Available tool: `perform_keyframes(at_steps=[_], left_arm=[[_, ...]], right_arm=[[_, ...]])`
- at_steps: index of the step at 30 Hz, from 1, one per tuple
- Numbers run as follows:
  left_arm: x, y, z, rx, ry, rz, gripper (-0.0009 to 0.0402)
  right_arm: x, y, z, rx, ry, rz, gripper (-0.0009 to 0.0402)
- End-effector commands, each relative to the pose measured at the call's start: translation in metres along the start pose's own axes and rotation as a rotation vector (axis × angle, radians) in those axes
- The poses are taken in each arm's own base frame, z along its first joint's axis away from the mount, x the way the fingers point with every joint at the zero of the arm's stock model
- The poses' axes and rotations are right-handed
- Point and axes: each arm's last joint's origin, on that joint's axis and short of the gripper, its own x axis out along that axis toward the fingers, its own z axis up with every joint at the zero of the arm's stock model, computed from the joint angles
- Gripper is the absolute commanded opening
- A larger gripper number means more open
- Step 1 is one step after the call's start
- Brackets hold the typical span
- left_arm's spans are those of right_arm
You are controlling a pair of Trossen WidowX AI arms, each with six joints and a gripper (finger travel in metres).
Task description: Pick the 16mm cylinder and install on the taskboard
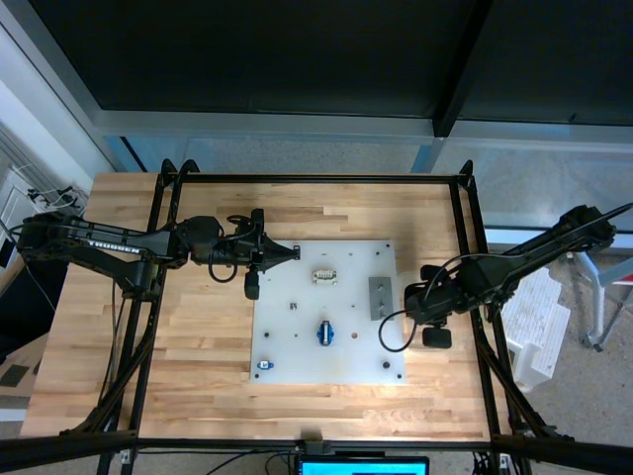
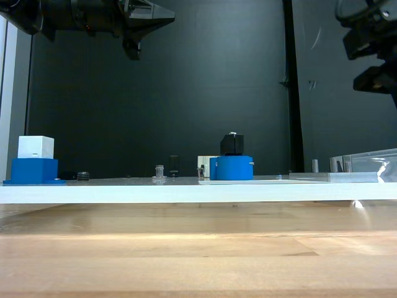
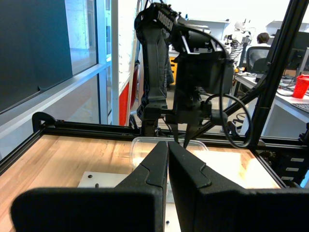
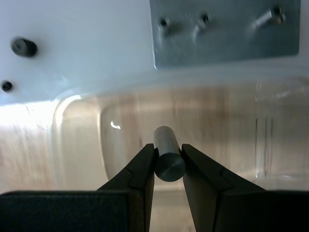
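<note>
Right pincer (image 4: 168,145) tight on 16mm cylinder (image 4: 169,163) over tray (image 4: 76,126); left pincer (image 3: 168,144) closed above left taskboard (image 1: 297,346) edge.

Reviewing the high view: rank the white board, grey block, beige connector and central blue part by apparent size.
1. white board
2. grey block
3. beige connector and blue part: look alike.
The left pincer, shut, hovers at the board's far left edge. The right pincer, over the clear tray, grips the cylinder.

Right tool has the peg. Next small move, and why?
Probably carry the 16mm cylinder inward toward the taskboard: the right tool grips it, raised over the clear tray. The left tool hangs shut above the board's left edge.
</note>
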Motion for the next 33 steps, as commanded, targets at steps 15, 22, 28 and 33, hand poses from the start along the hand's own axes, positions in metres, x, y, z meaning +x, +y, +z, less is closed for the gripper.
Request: perform_keyframes(at_steps=[15, 22, 28, 33], left_arm=[[0.0, 0.0, 0.0, 0.0, -0.001, 0.0, 0.0], [0.0, 0.0, 0.0, 0.0, 0.0, 0.0, 0.0], [0.0, 0.0, 0.0, 0.0, 0.0, 0.0, 0.0], [0.0, 0.0, 0.0, 0.0, -0.001, 0.0, 0.0]], right_arm=[[0.007, 0.031, 0.06, -0.005, 0.024, -0.015, 0.0], [0.014, 0.038, 0.082, 0.012, 0.031, -0.023, 0.0], [0.02, 0.042, 0.101, 0.028, 0.033, -0.029, 0.0], [0.027, 0.045, 0.112, 0.034, 0.043, -0.037, 0.0]])
